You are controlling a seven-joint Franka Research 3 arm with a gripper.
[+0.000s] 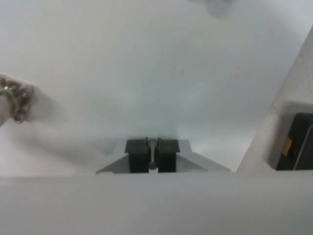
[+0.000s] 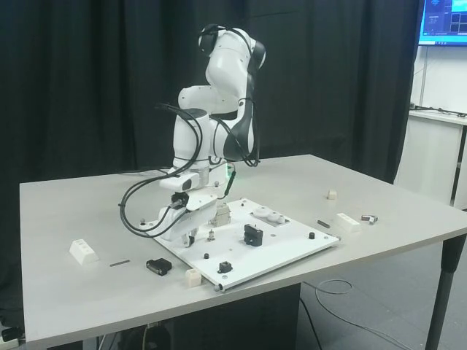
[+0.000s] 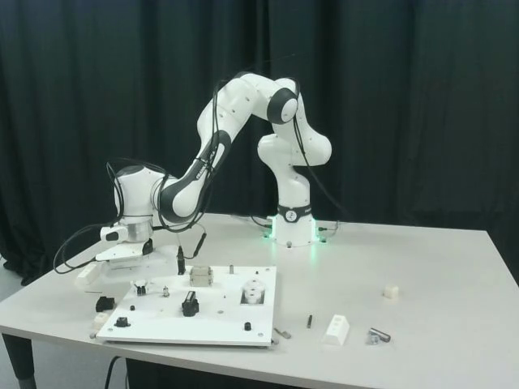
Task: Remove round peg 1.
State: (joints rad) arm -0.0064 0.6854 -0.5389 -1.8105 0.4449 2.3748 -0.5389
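Peg [image 1: 153, 154] sits clamped between the gripper's [image 1: 152, 155] two black fingertips in my wrist view: a thin grey pin, upright, with the pads pressed against it from either side. I take this to be round peg 1, and from the room views it stands near the board's [image 2: 281, 251] corner closest to the arm's wrist, though both room cameras leave me unsure whether its foot is in its hole or already free.

My judgement of the step: draw it out. I want to pull straight along the pin's own axis, slowly, with no sideways drift, because a slender peg binds if tilted. I would keep the squeeze steady and clear the board's top fully before any sideways travel.

My count: one arm [image 3: 235, 121], one white board, one grey table [image 3: 422, 267]. On the board I make out about four black fittings, one white round part [image 3: 255, 290] and one grey block [image 3: 200, 276]. Off the board, loose pieces lie along the table's edges: roughly four small white blocks and a few dark pins.
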